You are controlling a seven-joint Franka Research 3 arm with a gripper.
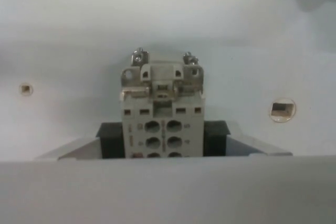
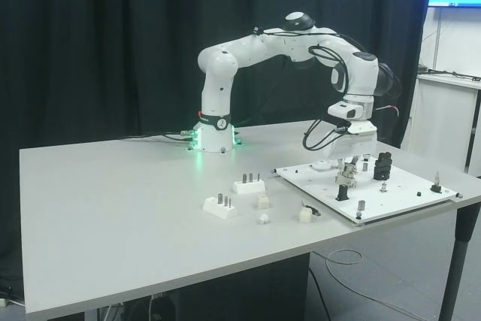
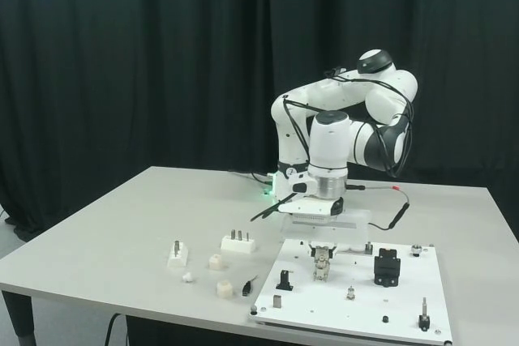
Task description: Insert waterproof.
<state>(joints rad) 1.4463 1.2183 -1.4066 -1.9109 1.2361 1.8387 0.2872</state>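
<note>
The waterproof connector is a pale block with rows of round pin holes and metal screw clamps at its end. My gripper is shut on it, with the black pads pressing both sides. In the room views the gripper points straight down and holds the connector low over the white board. Whether the connector touches the board cannot be told. The board fills the wrist view behind the connector.
On the board stand a black block, a small black bracket and several small posts. Two white pin holders and small white parts lie on the grey table beside the board.
</note>
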